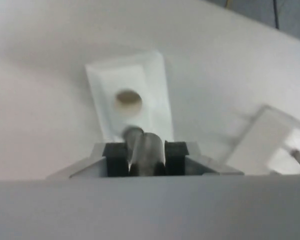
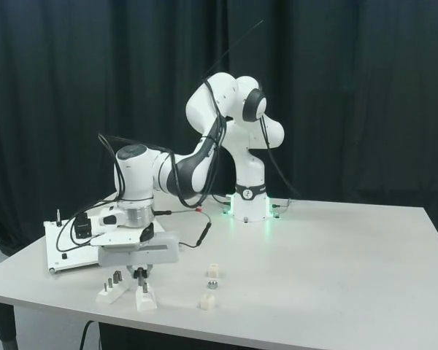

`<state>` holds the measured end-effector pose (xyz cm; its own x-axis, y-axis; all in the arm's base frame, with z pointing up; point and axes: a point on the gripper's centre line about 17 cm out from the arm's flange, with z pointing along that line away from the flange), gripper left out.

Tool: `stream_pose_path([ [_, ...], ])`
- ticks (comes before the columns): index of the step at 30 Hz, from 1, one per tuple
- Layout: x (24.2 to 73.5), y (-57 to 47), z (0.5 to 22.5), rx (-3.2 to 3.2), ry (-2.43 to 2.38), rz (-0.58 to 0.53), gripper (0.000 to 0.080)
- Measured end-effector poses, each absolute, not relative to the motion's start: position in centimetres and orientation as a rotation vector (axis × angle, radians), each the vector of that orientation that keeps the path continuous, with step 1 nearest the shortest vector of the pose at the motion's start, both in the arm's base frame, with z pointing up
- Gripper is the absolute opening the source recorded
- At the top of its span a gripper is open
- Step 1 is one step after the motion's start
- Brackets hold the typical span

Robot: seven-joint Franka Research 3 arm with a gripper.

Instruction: Insert round peg 4.

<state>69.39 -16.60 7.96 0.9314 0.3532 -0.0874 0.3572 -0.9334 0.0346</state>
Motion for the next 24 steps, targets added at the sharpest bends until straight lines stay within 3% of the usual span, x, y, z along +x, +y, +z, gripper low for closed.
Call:
stream_pose_path([
  [16, 64.7, -23.4, 10.5, 2.988, 0.539, -0.306, 0.0153],
  [24, 62.4, -27.0, 11.0, 2.991, 0.566, -0.346, 0.0153],
])
